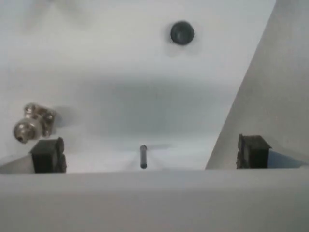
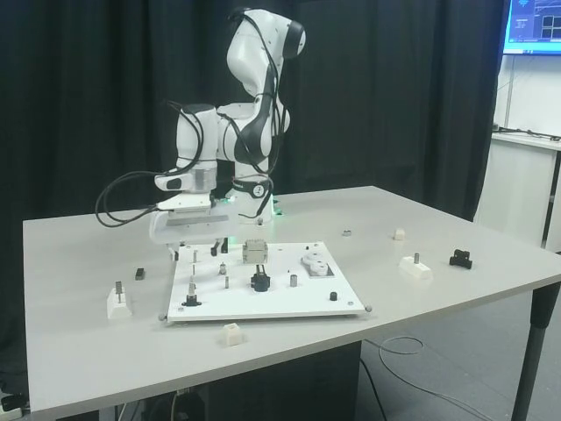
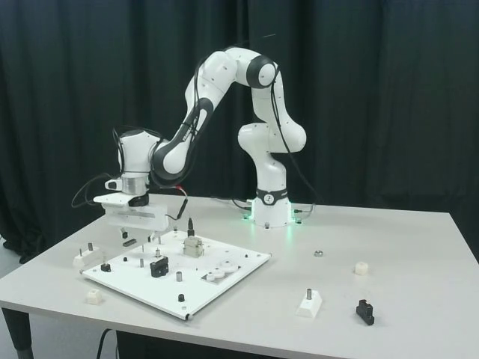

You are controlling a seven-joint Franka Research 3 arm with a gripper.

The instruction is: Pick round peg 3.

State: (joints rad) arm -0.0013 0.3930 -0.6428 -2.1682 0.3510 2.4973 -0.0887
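While hovering over the white board (image 2: pixel 263 303), the gripper (image 1: pixel 149 152) is holding its fingers (image 1: pixel 48 155) wide apart, round peg 3 (image 1: pixel 143 156) is standing upright on the board between them, untouched.

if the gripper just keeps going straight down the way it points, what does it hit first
Most likely the thin upright peg standing between the fingertips of the gripper, then the white board beneath it. Depth is unclear, so the peg may sit slightly off the line.

Even room light, blurry wrist view.
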